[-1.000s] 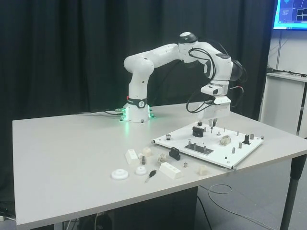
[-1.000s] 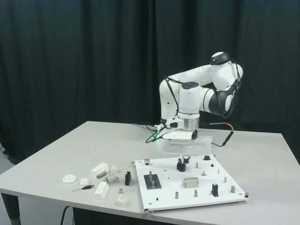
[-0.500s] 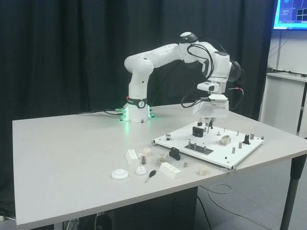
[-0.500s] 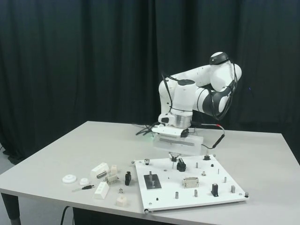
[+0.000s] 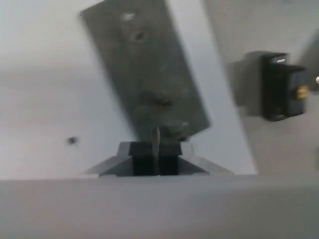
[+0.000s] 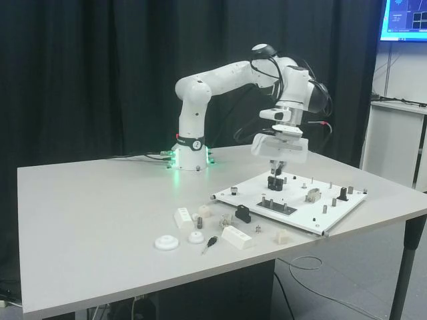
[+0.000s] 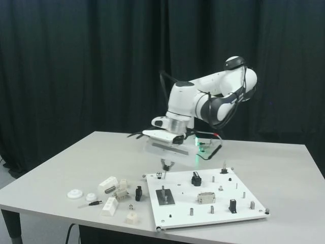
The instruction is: Place square peg 1.
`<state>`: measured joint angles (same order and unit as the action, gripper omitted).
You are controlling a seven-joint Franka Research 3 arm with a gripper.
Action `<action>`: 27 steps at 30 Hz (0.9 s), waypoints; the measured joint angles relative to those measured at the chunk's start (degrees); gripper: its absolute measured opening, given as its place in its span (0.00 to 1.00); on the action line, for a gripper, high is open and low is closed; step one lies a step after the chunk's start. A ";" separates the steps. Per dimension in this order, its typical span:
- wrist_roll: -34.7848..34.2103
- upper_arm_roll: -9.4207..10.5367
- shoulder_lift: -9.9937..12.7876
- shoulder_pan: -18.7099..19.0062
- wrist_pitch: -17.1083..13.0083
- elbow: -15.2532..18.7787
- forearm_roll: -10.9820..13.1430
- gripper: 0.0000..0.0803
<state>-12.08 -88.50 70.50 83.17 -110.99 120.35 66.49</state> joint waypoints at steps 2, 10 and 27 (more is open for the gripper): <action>0.79 -0.03 0.00 -1.09 -0.20 -0.13 -0.03 0.03; 4.46 -0.04 0.09 -6.04 -0.88 -0.91 -0.10 0.03; 13.20 0.58 0.59 -15.41 -0.89 -2.35 -0.03 0.03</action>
